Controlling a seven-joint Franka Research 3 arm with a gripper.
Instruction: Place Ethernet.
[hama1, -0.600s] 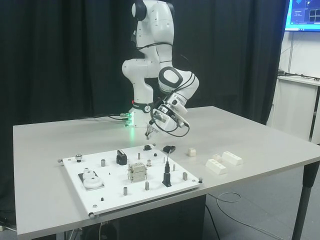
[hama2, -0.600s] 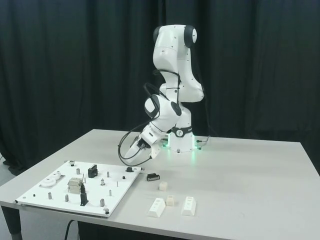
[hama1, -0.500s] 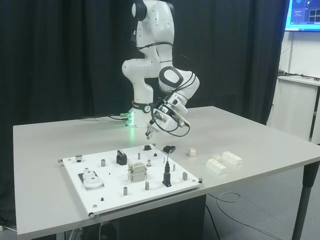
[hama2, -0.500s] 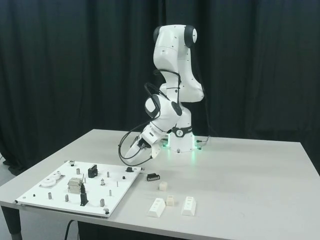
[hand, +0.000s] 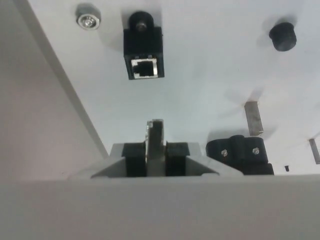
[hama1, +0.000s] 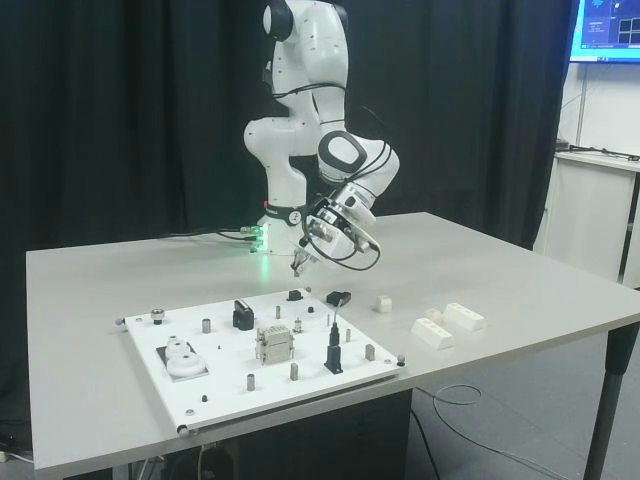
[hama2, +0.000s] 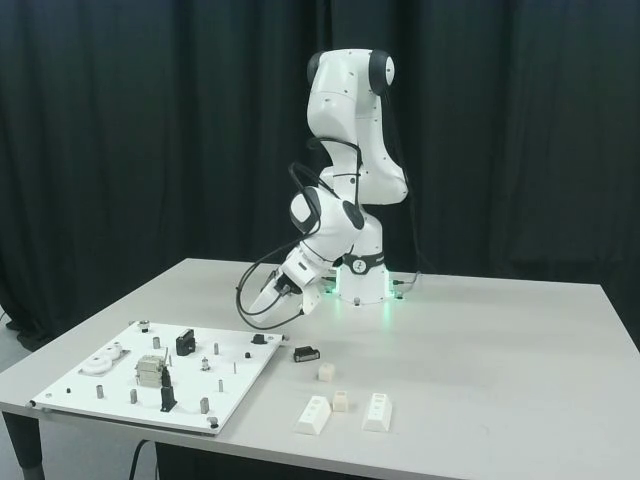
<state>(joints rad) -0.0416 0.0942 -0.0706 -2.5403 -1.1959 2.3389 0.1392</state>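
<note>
An Ethernet plug (hand: 155, 137) sits clamped between the black fingers (hand: 133, 159) of the gripper (hama1: 298, 266), held in the air above the far edge of the white board (hama1: 262, 352), just short of a black socket block (hand: 143, 52) with a square port facing the wrist camera. The white arm (hama2: 345, 150) bends low over the grey table (hama2: 480, 360). Off the board lie a small black connector (hama1: 338, 297) and several white blocks (hama1: 447, 323), well apart from the gripper.
</note>
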